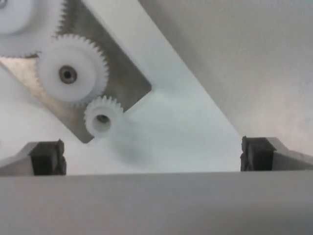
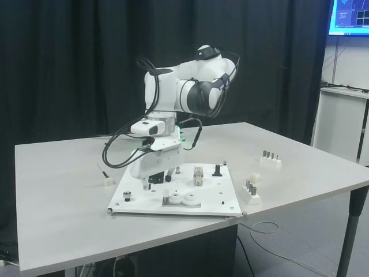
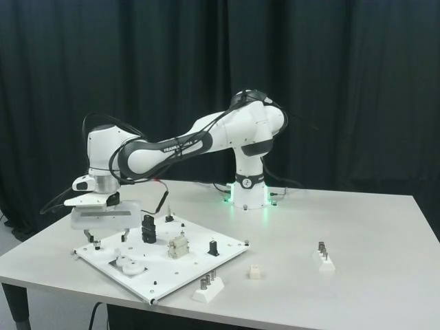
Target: Insert small gear.
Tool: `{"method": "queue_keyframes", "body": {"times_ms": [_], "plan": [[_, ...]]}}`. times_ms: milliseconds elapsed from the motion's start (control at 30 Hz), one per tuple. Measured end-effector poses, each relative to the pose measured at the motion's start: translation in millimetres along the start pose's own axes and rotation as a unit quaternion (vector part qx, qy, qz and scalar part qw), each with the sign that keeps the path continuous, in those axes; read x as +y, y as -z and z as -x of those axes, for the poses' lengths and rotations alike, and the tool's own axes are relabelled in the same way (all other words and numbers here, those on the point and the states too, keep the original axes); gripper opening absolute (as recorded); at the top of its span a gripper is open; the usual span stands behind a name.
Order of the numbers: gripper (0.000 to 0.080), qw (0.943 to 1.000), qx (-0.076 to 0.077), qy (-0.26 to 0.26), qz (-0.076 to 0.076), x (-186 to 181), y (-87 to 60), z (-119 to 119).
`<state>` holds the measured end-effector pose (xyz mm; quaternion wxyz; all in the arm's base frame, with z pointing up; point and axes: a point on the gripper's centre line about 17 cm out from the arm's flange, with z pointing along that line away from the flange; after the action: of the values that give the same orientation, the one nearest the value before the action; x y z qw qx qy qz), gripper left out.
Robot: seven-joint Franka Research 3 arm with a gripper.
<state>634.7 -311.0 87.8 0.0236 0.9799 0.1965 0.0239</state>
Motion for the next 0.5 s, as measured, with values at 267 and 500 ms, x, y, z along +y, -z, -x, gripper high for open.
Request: {"method": "queue_keyframes", "body": {"times_ms": [267,500], "plan": [[0.0800,0.9994,0.002,-0.034,0.003,3,-9.0,1],[0.0800,0.9988,0.004,-0.048,0.005,5,-14.6,0]]}}
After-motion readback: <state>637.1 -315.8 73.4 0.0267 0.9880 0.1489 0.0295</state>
